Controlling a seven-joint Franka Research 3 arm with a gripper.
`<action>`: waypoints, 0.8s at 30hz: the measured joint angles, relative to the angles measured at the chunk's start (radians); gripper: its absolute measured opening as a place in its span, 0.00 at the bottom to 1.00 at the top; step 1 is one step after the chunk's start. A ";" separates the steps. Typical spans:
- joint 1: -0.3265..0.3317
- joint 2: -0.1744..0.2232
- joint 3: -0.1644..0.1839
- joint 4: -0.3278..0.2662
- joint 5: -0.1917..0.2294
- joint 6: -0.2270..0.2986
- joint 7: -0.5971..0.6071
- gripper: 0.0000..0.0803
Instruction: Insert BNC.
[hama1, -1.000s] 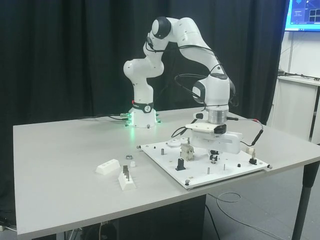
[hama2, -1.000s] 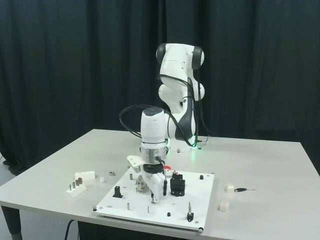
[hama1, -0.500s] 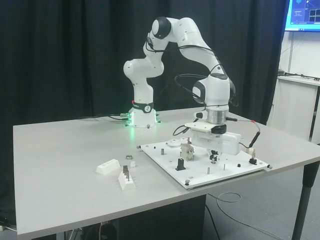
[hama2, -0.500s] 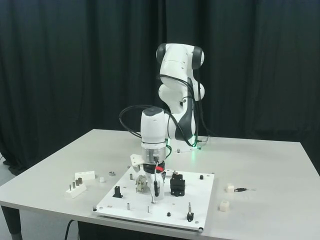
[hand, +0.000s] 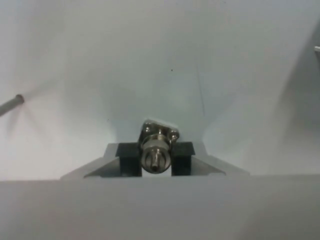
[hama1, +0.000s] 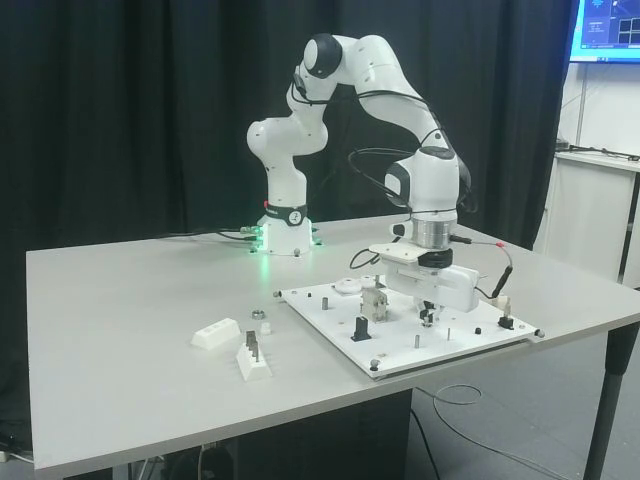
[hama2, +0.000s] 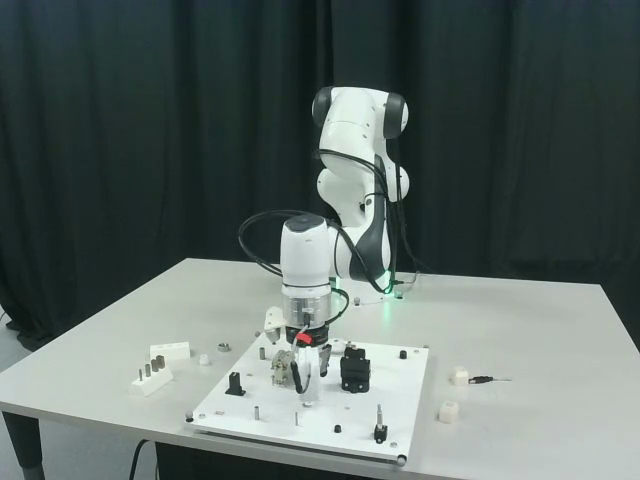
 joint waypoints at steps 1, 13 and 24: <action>0.000 0.000 0.000 0.000 0.002 0.000 0.005 0.15; -0.002 0.000 -0.001 0.001 0.016 -0.001 0.038 0.15; -0.002 0.002 -0.001 0.003 0.017 -0.004 0.078 0.15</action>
